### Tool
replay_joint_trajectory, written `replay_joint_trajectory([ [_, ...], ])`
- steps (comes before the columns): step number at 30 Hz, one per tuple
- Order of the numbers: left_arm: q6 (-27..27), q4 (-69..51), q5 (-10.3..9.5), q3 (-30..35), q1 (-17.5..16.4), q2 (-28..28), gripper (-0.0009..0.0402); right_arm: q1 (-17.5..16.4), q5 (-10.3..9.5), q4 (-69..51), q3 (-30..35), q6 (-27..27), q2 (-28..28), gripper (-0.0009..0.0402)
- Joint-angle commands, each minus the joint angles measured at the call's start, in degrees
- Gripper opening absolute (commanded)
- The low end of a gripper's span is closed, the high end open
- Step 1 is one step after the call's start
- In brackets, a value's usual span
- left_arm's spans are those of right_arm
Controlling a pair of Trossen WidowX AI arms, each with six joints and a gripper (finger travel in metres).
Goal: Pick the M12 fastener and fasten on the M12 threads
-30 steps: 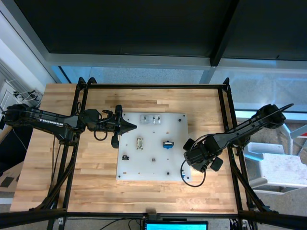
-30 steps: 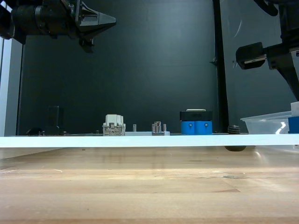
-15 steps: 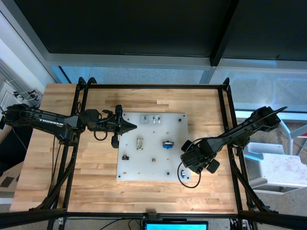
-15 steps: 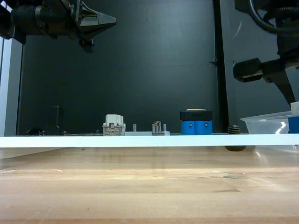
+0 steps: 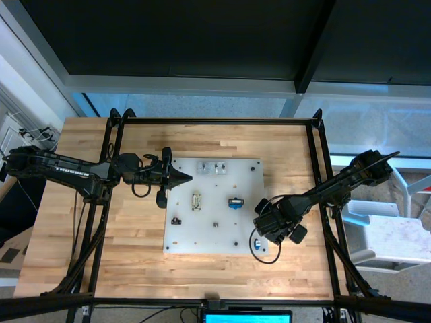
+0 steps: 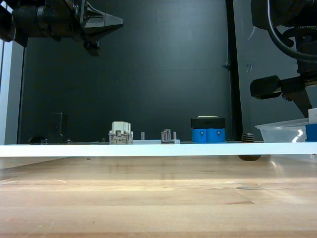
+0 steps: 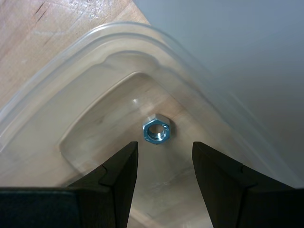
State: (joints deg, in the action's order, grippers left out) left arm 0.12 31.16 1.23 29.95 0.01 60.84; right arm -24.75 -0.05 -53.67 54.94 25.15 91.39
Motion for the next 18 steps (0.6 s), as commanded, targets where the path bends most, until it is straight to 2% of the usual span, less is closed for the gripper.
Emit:
replay_joint_trajectory([
  [1, -0.02, 0.00, 0.02, 0.00, 0.00, 0.02, 0.0000, -0.04, -0.22, 0.96, -0.66, -0.92, 0.00, 0.0158],
  [3, -0.02, 0.00, 0.02, 0.00, -0.02, 0.02, 0.0000, -0.04, -0.52, 1.53, -1.01, -0.92, 0.00, 0.0158],
  [5, -0.02, 0.00, 0.02, 0.00, 0.00, 0.02, 0.0000, -0.07, -1.70, 2.21, -1.29, -0.94, 0.00, 0.0158],
  [18, -0.02, 0.00, 0.02, 0.00, 0.00, 0.02, 0.0000, -0.13, -1.03, 4.44, -2.75, -0.94, 0.98, 0.0158],
])
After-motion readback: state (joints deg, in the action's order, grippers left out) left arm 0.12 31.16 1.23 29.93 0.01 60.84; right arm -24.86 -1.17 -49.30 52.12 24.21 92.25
